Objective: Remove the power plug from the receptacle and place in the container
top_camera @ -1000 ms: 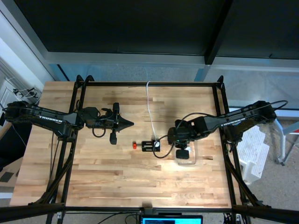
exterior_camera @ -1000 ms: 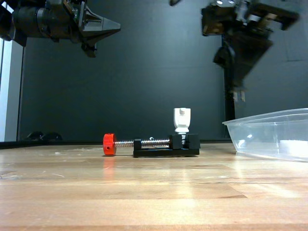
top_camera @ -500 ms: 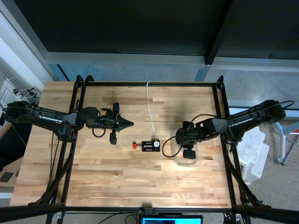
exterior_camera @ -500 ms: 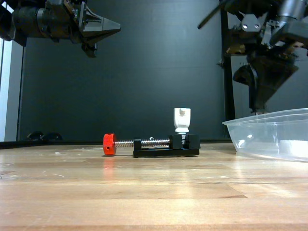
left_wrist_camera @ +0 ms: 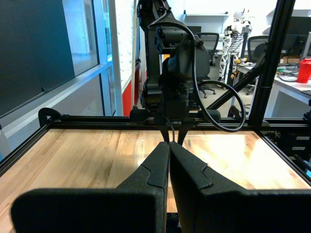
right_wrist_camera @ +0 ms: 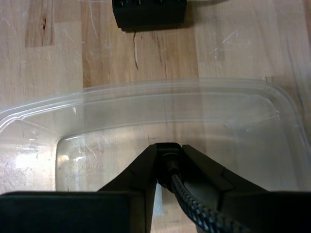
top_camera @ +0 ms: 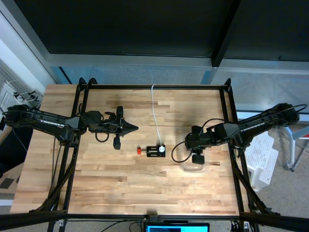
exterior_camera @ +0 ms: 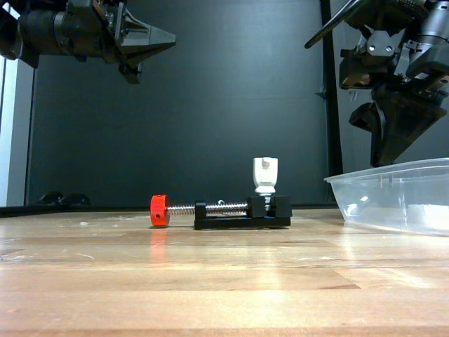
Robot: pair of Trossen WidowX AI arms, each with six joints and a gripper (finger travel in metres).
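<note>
My right gripper (right_wrist_camera: 167,147) is shut on the power plug (right_wrist_camera: 168,158), whose black cable stub (right_wrist_camera: 194,206) trails back between the fingers. It hangs over the clear container (right_wrist_camera: 146,92), tips just inside the rim. In the low view the right gripper (exterior_camera: 387,154) dips behind the container (exterior_camera: 393,196) wall. The white receptacle (exterior_camera: 265,173) stands bare in its black clamp (exterior_camera: 242,212) with a red knob (exterior_camera: 159,210). From above, the right gripper (top_camera: 189,143) sits right of the receptacle (top_camera: 161,149). My left gripper (top_camera: 131,128) is shut and parked high at the left.
A white cord (top_camera: 155,108) runs from the receptacle to the table's far edge. A black frame (top_camera: 154,87) borders the table. In the left wrist view the left gripper (left_wrist_camera: 169,144) points at the right arm (left_wrist_camera: 177,63) across the wood.
My right gripper has carried the plug rightward from near the receptacle and lowered it over the container. The left arm has not moved.
</note>
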